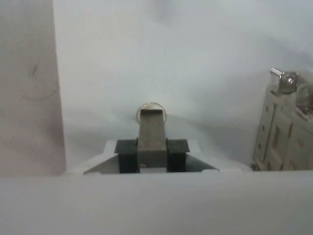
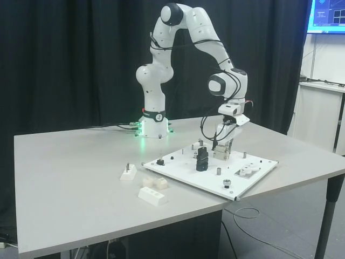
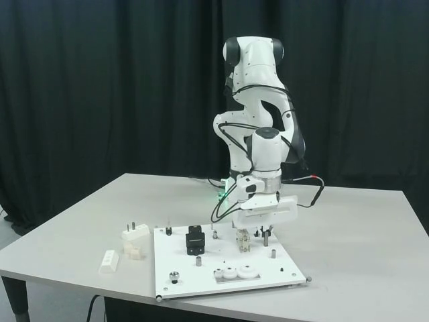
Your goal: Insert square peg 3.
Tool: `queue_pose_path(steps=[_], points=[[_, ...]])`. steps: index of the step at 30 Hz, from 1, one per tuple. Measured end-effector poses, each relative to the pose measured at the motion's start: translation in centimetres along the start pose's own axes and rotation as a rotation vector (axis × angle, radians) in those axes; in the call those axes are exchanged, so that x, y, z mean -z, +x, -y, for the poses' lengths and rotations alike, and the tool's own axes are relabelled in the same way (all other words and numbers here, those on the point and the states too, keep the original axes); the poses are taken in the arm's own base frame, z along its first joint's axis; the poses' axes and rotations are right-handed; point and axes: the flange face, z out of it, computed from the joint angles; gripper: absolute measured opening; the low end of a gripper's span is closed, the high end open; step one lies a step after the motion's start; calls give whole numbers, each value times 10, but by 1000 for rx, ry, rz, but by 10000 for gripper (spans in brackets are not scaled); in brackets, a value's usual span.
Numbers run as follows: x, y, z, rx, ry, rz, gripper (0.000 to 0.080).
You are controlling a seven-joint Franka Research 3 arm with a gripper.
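In the wrist view my gripper [image 1: 151, 157] is shut on a grey square peg [image 1: 151, 134], clamped between the two black fingers [image 1: 126, 154]. The peg points down at the white board [image 1: 195, 73], and a small ring-shaped mark [image 1: 152, 106] shows at its tip. Whether the tip touches the board I cannot tell. A white block with slots [image 1: 286, 142] lies to one side of the peg. From the first room view the gripper [image 2: 222, 141] hangs low over the board [image 2: 178, 175], just above that white block [image 2: 221, 154]. The second room view shows the gripper [image 3: 242, 236] over the board's middle.
On the board stand a black fixture [image 2: 201, 158], several small upright pegs [image 2: 160, 161] and a white gear set [image 2: 247, 171]. Left of the board, on the grey table [image 2: 70, 172], lie white blocks [image 2: 152, 195] and a small white holder [image 2: 128, 174]. A cable hangs off the table edge.
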Motion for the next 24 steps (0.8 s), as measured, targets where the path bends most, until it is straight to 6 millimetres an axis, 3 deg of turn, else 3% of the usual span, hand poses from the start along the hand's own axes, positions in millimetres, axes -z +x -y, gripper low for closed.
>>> queue_pose_path(steps=[24], points=[[0, -1, 0, 69, 1, -1, 114]])
